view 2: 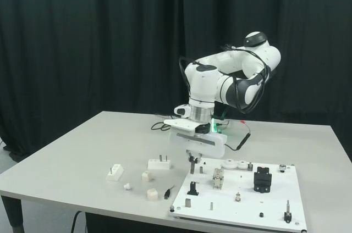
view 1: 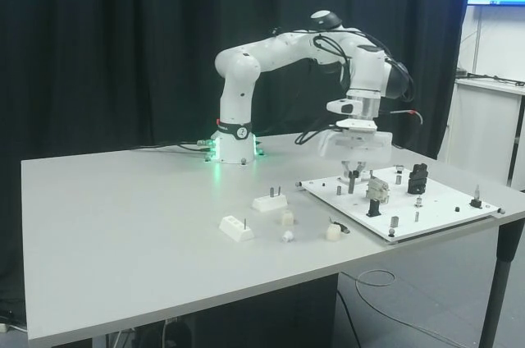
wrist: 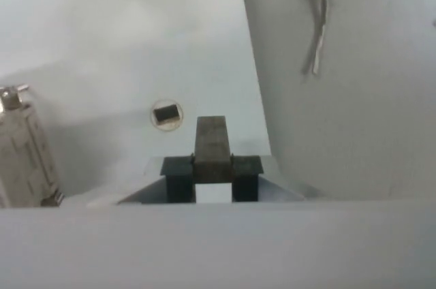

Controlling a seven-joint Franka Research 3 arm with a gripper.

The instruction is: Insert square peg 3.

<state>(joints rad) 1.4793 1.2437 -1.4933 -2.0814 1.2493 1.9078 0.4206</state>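
The gripper (wrist: 212, 178) hangs above the white task board (view 1: 447, 215), its two black fingers (wrist: 178, 178) pinching the upper end of the square peg (wrist: 212, 147), which points downward between them. Just ahead of the peg tip on the board lies a round seat with a dark square socket (wrist: 166, 114), judged to be the target. The peg is grasped and carried to the board; alignment over the socket and the downward insertion remain. A grey block fixture (wrist: 24, 156) stands nearby.

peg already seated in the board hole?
No. In the wrist view the square peg is held in the gripper, above and beside the square hole, which shows unfilled.
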